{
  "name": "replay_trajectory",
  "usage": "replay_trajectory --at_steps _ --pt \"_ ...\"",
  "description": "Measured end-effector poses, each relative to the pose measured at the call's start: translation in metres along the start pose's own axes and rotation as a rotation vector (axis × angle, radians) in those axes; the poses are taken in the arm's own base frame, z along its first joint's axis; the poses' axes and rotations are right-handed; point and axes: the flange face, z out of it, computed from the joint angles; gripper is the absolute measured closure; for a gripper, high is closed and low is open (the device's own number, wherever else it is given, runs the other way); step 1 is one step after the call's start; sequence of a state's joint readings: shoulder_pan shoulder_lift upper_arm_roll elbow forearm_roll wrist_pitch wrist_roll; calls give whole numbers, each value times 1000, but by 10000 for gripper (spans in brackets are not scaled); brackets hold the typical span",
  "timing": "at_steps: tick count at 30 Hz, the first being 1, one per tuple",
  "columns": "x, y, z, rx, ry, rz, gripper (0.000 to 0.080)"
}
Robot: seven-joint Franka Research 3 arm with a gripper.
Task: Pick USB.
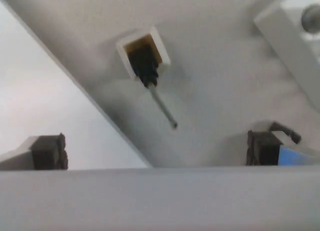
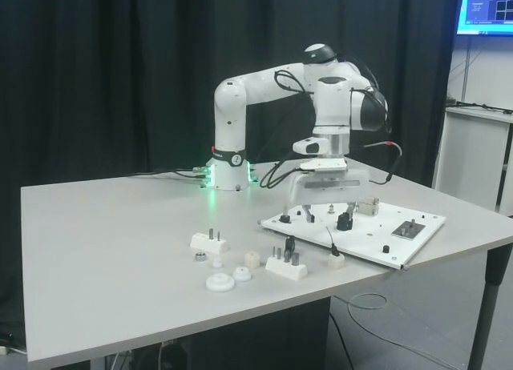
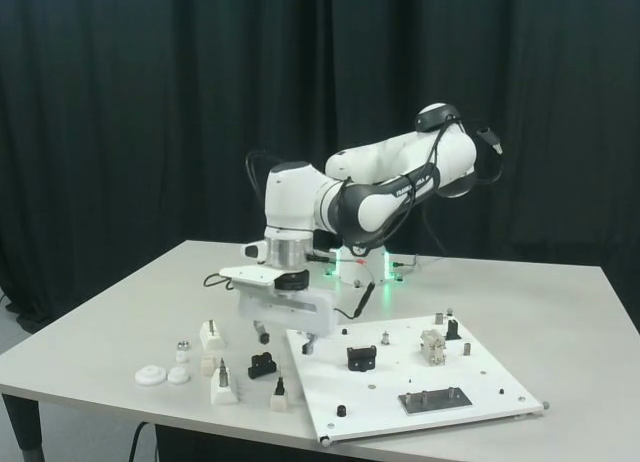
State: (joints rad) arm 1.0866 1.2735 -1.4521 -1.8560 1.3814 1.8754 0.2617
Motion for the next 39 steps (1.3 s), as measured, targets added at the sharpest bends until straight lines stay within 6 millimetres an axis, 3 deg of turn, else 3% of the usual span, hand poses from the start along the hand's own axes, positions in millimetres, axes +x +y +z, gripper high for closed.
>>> replay_trajectory --at_steps 19,39 --pt "16 -12 23 -3 -42 -195 3" --pt "24 -27 43 -60 -98 -266 3"
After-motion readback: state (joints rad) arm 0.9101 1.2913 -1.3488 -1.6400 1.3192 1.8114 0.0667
